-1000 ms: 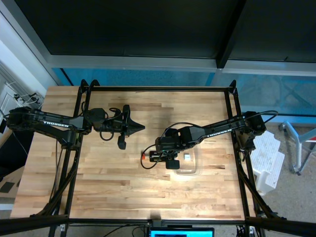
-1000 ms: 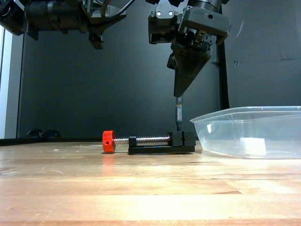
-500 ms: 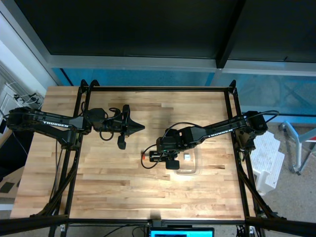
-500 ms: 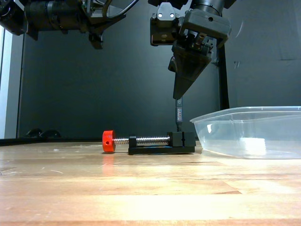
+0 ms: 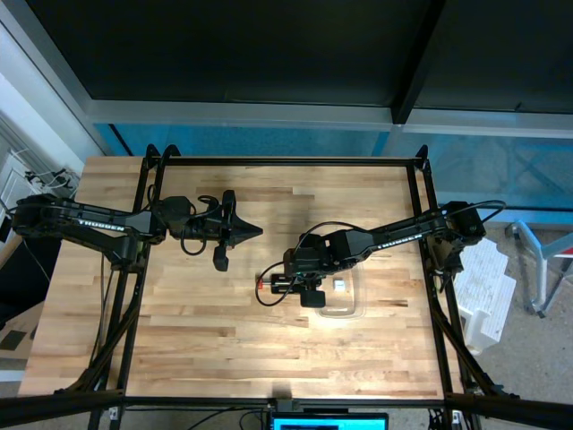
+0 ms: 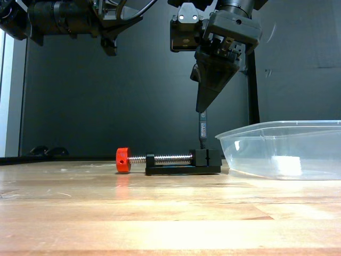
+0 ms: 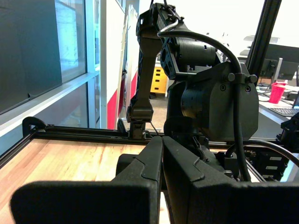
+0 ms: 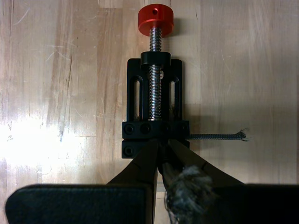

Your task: Pick the usb-c connector and install on the hub

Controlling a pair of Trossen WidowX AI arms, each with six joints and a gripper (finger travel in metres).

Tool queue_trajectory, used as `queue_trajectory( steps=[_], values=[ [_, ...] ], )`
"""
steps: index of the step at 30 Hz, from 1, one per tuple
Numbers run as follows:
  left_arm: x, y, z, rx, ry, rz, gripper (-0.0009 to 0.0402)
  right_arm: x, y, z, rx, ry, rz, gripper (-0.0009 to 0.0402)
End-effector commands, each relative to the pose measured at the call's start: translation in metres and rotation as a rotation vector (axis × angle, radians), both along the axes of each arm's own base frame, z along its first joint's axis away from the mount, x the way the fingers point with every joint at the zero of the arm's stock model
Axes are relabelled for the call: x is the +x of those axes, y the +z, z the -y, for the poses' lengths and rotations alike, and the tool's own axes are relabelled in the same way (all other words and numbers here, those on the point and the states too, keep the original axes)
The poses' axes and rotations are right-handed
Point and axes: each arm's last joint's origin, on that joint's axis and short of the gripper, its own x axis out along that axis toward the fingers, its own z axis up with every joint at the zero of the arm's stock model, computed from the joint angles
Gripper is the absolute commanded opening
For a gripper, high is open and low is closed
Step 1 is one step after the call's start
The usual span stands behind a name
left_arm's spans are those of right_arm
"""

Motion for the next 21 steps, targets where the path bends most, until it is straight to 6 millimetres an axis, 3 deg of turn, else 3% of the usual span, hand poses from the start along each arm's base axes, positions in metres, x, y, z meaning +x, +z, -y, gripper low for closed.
queue_trajectory(
  steps=[1, 11, 16, 21],
  values=[
    [0.000, 0.000, 0.000, 0.000, 0.000, 0.000, 0.0000, 0.000, 0.004, 0.000, 0.001, 0.000, 0.012, 0.0023],
    [0.000, 0.000, 0.000, 0.001, 0.000, 0.000, 0.0000, -0.002, 0.015, 0.000, 0.006, -0.004, 0.042, 0.0140],
    [0.000, 0.000, 0.000, 0.000, 0.000, 0.000, 0.0000, -0.014, 0.025, 0.002, 0.016, -0.017, 0.056, 0.0189],
    [0.000, 0.000, 0.000, 0.000, 0.000, 0.000, 0.0000, -0.033, 0.029, 0.005, 0.026, -0.036, 0.071, 0.0211]
  ],
)
